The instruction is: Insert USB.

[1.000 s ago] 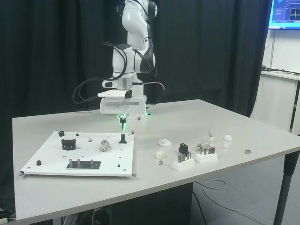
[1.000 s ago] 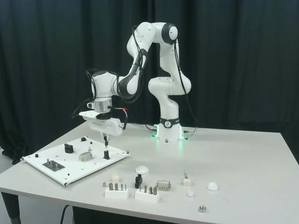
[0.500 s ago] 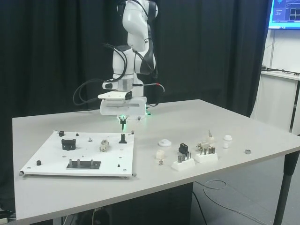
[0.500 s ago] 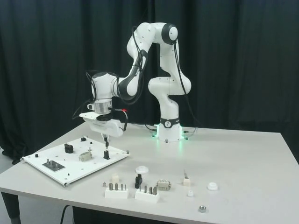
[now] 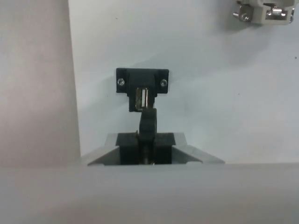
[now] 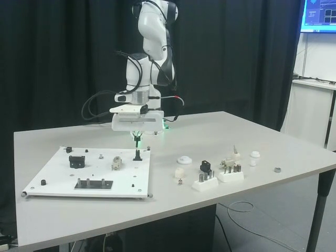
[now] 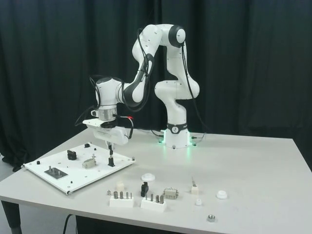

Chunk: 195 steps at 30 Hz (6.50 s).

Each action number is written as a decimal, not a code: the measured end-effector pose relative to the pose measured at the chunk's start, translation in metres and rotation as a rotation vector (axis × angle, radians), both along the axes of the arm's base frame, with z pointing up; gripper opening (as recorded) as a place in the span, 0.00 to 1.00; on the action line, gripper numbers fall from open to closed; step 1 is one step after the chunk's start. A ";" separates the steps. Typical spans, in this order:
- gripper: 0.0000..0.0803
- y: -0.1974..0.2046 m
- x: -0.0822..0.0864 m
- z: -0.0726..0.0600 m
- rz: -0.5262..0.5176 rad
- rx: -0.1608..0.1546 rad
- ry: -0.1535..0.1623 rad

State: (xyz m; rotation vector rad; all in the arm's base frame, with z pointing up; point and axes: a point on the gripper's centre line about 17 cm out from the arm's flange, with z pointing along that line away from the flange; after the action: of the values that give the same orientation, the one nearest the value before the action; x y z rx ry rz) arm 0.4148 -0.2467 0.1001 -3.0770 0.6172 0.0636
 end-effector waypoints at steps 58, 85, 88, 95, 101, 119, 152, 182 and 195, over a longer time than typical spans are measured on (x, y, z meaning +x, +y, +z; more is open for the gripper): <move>0.08 -0.001 0.010 0.000 -0.012 0.002 -0.034; 0.08 -0.001 0.009 0.000 -0.010 0.013 -0.032; 0.08 0.001 0.007 -0.001 -0.010 0.019 -0.023; 0.08 0.003 0.005 -0.002 -0.009 0.024 -0.014; 0.08 0.003 0.004 -0.003 -0.004 0.026 -0.012; 0.08 0.001 0.003 -0.004 0.022 0.024 -0.012; 0.08 -0.002 0.010 -0.009 0.057 0.024 -0.049; 0.08 -0.003 0.012 -0.010 0.072 0.023 -0.064; 0.09 0.002 0.019 -0.008 0.111 0.019 -0.073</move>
State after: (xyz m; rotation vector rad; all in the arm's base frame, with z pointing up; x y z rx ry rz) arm 0.4334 -0.2451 0.0918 -3.0768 0.4400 -0.0422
